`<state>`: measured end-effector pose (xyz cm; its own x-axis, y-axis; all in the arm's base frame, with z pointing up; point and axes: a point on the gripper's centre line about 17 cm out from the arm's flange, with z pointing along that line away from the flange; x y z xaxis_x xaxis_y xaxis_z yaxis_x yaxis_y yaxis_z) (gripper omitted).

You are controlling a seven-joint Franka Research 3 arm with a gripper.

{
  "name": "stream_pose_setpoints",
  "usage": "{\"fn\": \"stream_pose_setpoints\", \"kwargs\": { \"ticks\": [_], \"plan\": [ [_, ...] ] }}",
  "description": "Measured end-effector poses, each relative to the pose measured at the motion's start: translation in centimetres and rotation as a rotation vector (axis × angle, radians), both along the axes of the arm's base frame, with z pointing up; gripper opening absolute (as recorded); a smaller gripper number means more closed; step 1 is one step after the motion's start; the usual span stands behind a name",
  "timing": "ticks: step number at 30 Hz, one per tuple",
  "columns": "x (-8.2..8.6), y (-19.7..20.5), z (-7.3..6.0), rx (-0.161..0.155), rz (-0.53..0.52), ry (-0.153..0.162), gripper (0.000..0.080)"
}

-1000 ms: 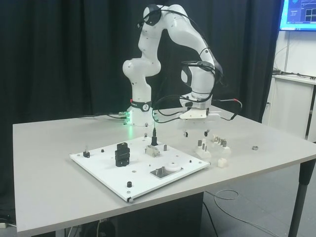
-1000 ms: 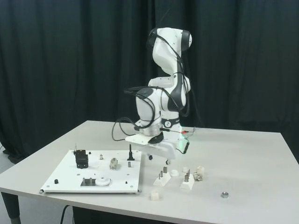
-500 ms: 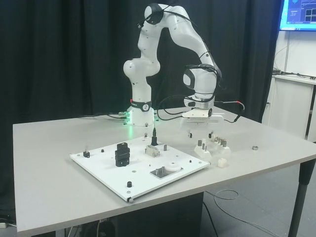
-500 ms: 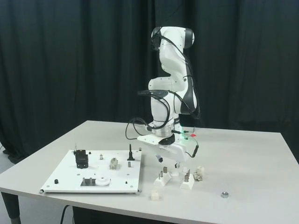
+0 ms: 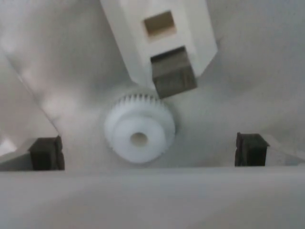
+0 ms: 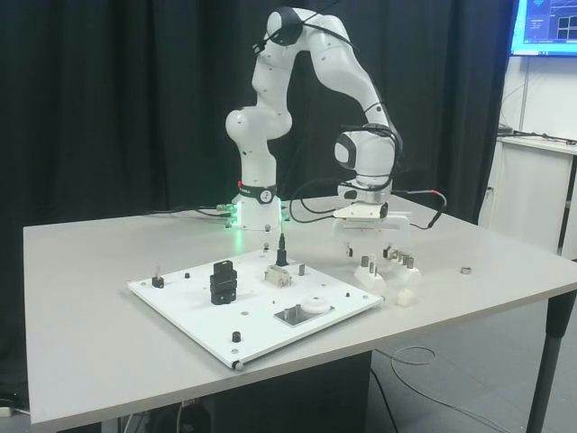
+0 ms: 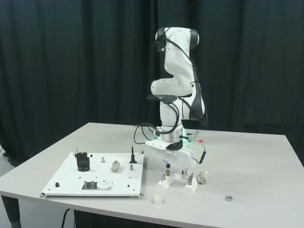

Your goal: Pick medium gear.

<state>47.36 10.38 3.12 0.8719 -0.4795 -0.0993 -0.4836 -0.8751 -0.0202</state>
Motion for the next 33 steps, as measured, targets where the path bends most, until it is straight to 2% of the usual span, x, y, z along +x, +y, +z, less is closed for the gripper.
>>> {"fn": "stream_pose_setpoints", "kwargs": {
  "ticks": [11, 23, 27, 32, 33],
  "plan": [
    [-0.3, 0.4, -1.5, -0.013, 0.008, -0.023, 0.0800],
    [-0.2, -0.2, -3.2, -0.032, 0.007, -0.035, 0.0800],
    [0.2, -0.3, -3.2, -0.033, 0.006, -0.048, 0.0800],
    [0.2, -0.3, -3.2, -0.034, 0.005, -0.048, 0.0800],
    [0.2, -0.3, -3.2, -0.034, 0.005, -0.047, 0.0687]
  ]
}}
